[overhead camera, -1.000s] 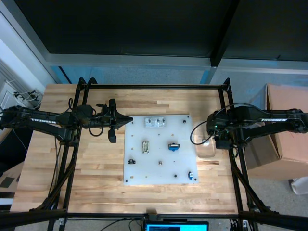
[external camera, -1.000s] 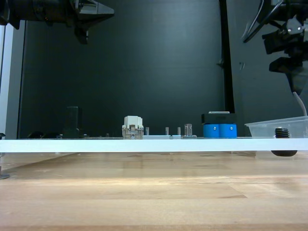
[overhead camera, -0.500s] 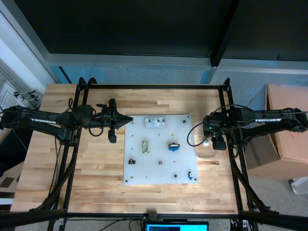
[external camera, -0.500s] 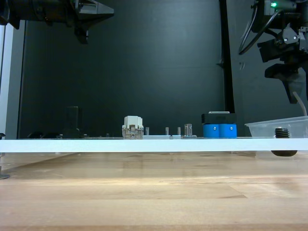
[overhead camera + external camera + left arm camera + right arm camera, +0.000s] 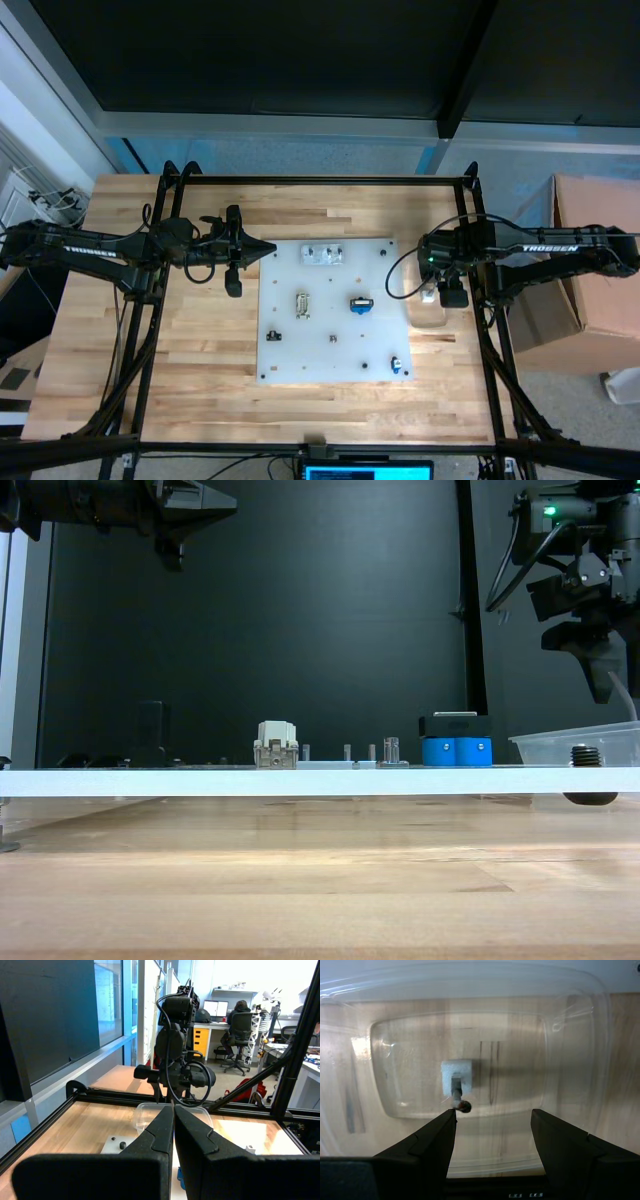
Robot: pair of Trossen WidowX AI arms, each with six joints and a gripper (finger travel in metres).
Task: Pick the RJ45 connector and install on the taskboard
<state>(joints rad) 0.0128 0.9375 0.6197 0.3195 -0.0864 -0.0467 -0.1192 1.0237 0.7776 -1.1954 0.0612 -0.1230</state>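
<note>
Butcher-block table [image 5: 180, 340], seen from above, carries a white taskboard [image 5: 310, 360] at its middle. The left gripper [image 5: 268, 250] hovers at the board's ten o'clock corner. The right gripper [image 5: 453, 297] hangs over a clear tray [image 5: 432, 318] just off the board's three o'clock edge, where the white RJ45 connector [image 5: 428, 296] lies free.

From table height, the left gripper [image 5: 215, 500] sits high at eleven o'clock and the right gripper [image 5: 603, 688] at two o'clock, above the tray [image 5: 560, 745].

The left wrist camera shows its gripper [image 5: 173, 1115] with fingers pressed together, holding nothing.

The right wrist camera shows its gripper [image 5: 492, 1125] with fingers spread apart above the tray [image 5: 570, 1020]. The RJ45 connector [image 5: 456, 1077] rests loose on the tray floor, untouched.
</note>
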